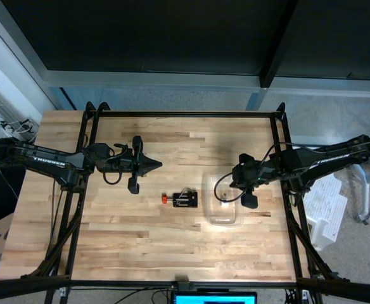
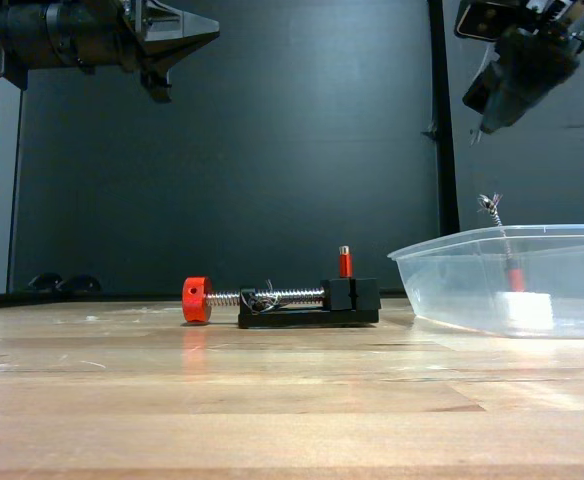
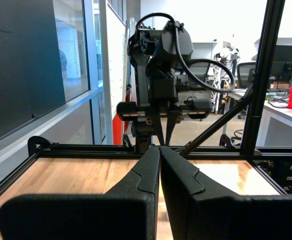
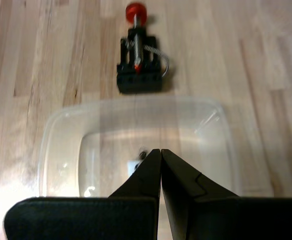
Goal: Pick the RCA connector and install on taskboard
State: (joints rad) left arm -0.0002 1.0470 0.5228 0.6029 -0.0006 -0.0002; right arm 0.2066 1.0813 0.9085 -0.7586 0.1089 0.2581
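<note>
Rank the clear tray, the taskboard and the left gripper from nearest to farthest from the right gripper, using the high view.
1. Clear tray, beneath the right gripper.
2. Taskboard, just left of the tray.
3. Left gripper, raised at far left, jaws shut.

- The right gripper, its fingers pressed together, hangs over a clear tray.
- A small white square piece lies in the tray, partly hidden by the fingers.
- The taskboard sits on the wooden table just beside the tray, its red knob pointing away.
</note>
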